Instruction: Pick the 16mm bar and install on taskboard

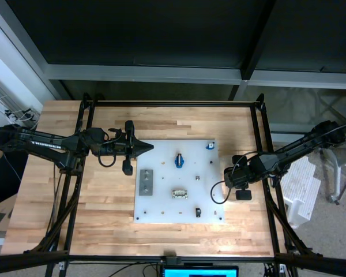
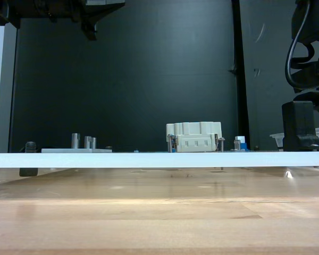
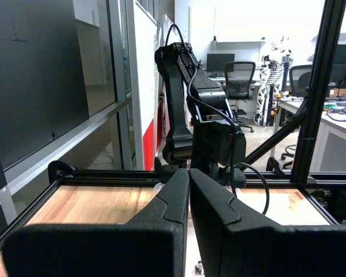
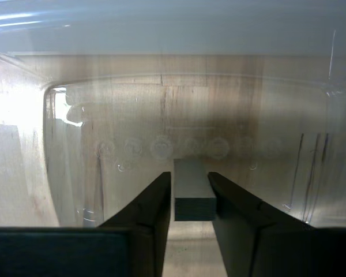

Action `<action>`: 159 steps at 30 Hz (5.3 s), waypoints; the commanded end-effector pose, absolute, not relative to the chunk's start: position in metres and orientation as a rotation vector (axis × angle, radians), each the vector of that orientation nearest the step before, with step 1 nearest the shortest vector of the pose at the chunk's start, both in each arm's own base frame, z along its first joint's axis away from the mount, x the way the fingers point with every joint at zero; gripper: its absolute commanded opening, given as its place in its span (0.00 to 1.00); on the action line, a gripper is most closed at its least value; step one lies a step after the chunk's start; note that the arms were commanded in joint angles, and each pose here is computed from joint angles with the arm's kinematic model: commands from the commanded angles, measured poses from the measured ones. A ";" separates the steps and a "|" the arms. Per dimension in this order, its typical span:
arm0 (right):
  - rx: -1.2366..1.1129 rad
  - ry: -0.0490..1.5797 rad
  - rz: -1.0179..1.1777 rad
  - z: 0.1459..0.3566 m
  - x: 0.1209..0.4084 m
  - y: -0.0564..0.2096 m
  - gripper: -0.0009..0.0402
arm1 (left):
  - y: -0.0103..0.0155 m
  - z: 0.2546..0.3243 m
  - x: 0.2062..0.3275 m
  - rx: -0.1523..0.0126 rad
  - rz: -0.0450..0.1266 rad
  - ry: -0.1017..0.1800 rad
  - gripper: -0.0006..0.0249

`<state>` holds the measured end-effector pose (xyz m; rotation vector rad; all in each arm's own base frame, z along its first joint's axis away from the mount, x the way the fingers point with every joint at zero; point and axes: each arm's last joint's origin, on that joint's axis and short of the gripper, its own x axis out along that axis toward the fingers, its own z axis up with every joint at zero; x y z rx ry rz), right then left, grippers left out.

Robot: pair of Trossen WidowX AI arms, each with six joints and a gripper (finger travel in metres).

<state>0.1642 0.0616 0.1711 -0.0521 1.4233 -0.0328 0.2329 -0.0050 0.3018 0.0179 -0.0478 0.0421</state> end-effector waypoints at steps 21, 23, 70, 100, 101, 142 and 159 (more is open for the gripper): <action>-0.035 1.375 -0.019 0.210 0.175 0.066 0.04 | -0.0050 0.3020 0.233 0.018 0.042 -0.049 0.03; -0.035 1.378 -0.021 0.217 0.176 0.067 0.04 | -0.0049 0.3020 0.233 0.018 0.042 -0.049 0.03; -0.065 1.412 0.016 0.237 0.238 0.160 0.04 | -0.0050 0.3019 0.233 0.018 0.042 -0.048 0.03; -0.058 1.408 0.019 0.206 0.256 0.198 0.04 | -0.0050 0.3019 0.233 0.018 0.042 -0.048 0.03; -0.058 1.408 0.019 0.206 0.256 0.198 0.04 | -0.0049 0.3019 0.233 0.018 0.042 -0.048 0.03; -0.050 1.407 -0.003 0.198 0.256 0.198 0.03 | -0.0049 0.3019 0.233 0.018 0.042 -0.048 0.03; -0.032 1.420 0.007 0.190 0.254 0.197 0.02 | -0.0050 0.3019 0.233 0.018 0.042 -0.048 0.03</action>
